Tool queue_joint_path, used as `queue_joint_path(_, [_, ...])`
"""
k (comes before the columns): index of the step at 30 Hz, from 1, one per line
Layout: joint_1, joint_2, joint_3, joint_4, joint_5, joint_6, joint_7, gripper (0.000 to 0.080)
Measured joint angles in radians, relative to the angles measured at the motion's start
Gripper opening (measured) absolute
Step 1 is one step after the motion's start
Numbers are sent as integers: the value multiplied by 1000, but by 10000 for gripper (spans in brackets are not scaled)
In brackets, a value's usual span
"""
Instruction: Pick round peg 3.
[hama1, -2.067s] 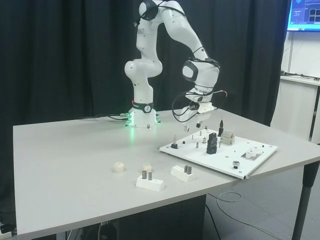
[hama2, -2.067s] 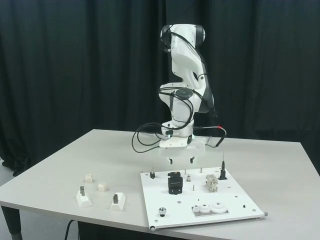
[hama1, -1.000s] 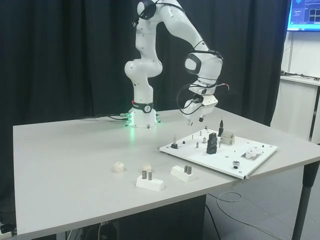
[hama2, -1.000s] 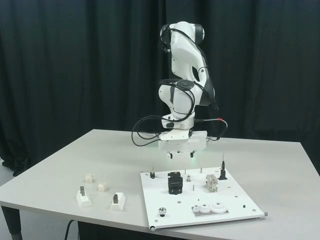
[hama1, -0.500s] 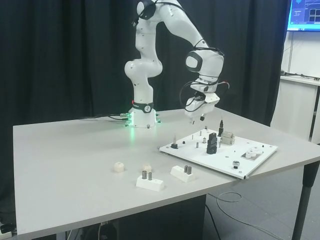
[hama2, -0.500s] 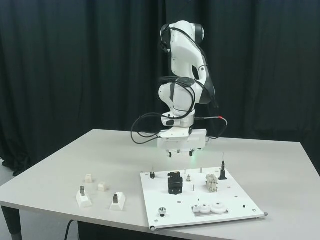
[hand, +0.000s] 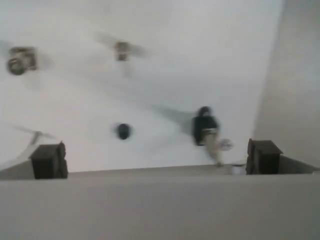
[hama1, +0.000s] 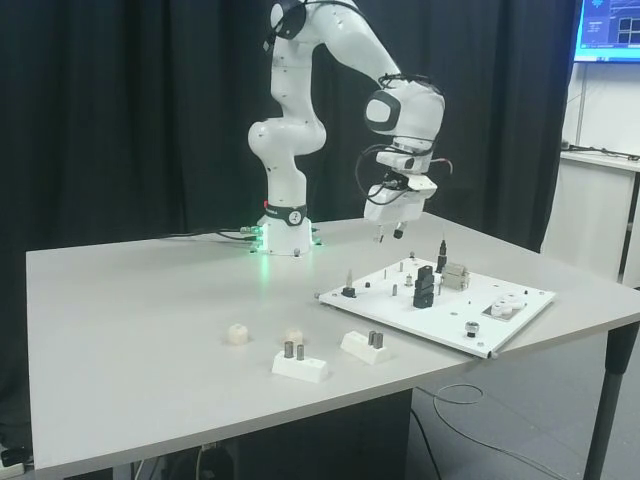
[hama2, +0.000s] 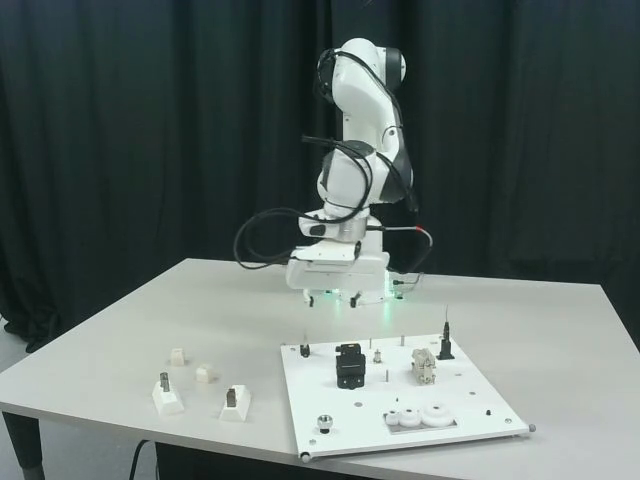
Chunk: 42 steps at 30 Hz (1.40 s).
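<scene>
Evidently the gripper (hand: 155, 160) hung with jaws apart and empty above the white board (hama1: 520, 318), whose small upright pegs (hama1: 394, 290) looked light, stiff and slippery, best pinched across the shank.

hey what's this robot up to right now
A white Franka arm bolted on a grey table hangs its gripper in the air above the far edge of a white board that carries small pegs and parts. The gripper is open and holds nothing. Two white blocks with pegs lie untouched on the table beside the board.
</scene>
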Motion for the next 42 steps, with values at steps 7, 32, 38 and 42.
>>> queue_joint_path(7, [-73, 22, -2, 47, -5, 28, -68, 800])
queue_joint_path(32, [-324, 297, -3, 325, 94, 135, -339, 800])
queue_joint_path(38, [-368, 378, -4, 419, 146, 132, -421, 800])
queue_joint_path(42, [-391, 424, -4, 477, 173, 119, -468, 800])
